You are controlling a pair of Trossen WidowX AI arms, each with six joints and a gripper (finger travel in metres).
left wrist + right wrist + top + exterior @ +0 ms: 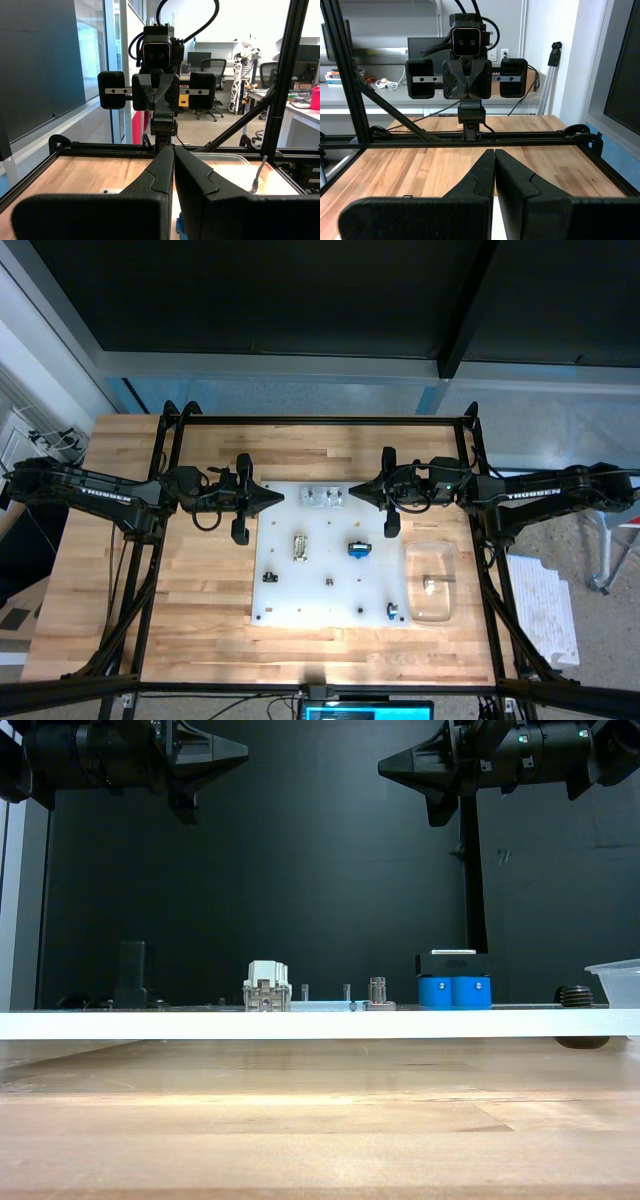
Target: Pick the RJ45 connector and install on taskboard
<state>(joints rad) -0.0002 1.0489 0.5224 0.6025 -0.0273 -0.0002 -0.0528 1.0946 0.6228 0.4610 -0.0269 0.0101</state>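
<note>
Tabletop [150, 580] bears taskboard [310, 592]; left hand [281, 498], right hand [351, 489] aloft.

A clear plastic tray [445, 614] is set toward the right of the wooden surface [160, 580]; a lit screen [366, 710] is seen at its near edge.

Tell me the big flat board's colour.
White taskboard, best from high view; left gripper and right gripper hang shut above its far edge.
</note>
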